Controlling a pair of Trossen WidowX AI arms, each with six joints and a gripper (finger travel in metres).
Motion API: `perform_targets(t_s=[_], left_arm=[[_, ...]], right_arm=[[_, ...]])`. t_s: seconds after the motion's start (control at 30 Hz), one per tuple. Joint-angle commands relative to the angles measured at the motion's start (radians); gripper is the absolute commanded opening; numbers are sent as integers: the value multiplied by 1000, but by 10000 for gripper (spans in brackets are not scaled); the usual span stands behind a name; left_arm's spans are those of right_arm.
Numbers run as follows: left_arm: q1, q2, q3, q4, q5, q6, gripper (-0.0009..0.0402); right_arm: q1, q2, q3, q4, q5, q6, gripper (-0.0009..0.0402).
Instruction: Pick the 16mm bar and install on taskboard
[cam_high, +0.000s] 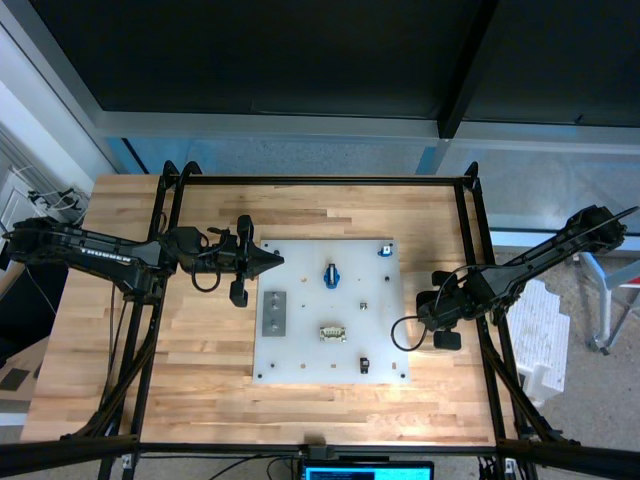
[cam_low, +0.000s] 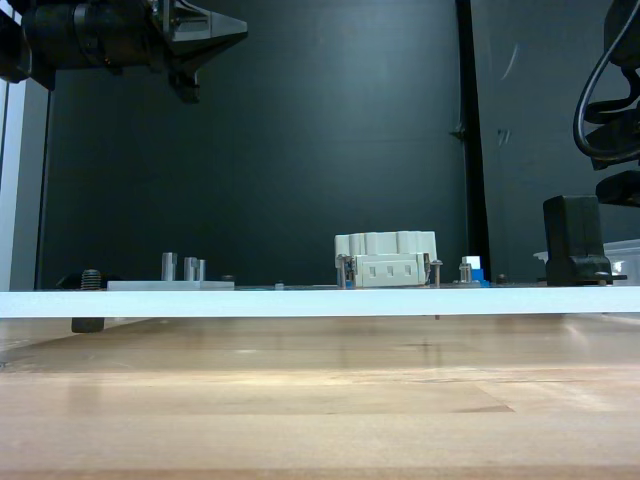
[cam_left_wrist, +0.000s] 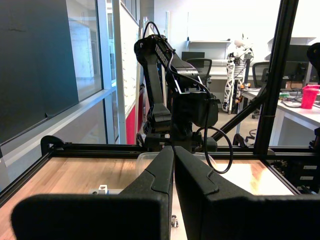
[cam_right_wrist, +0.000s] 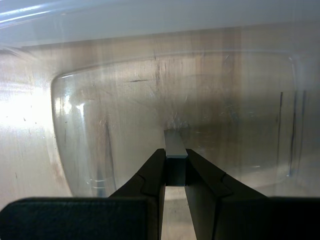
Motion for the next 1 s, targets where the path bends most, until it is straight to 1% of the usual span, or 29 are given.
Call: perform_targets(t_s=[0.03, 0.17, 0.33, 0.83, 1.0], left_arm=[[0, 0, 0, 0, 0, 0, 0], [0, 0, 0, 0, 0, 0, 0], [0, 0, 0, 0, 0, 0, 0], [0, 0, 0, 0, 0, 0, 0], [0, 0, 0, 0, 0, 0, 0]], right_arm=[[0, 0, 0, 0, -2, 1, 2], [0, 0, 11, -10, -3, 0, 4], [0, -2, 59, -57, -4, -3, -1], [0, -2, 332, -303, -4, -25, 0], [0, -2, 396, -347, -3, -25, 0]])
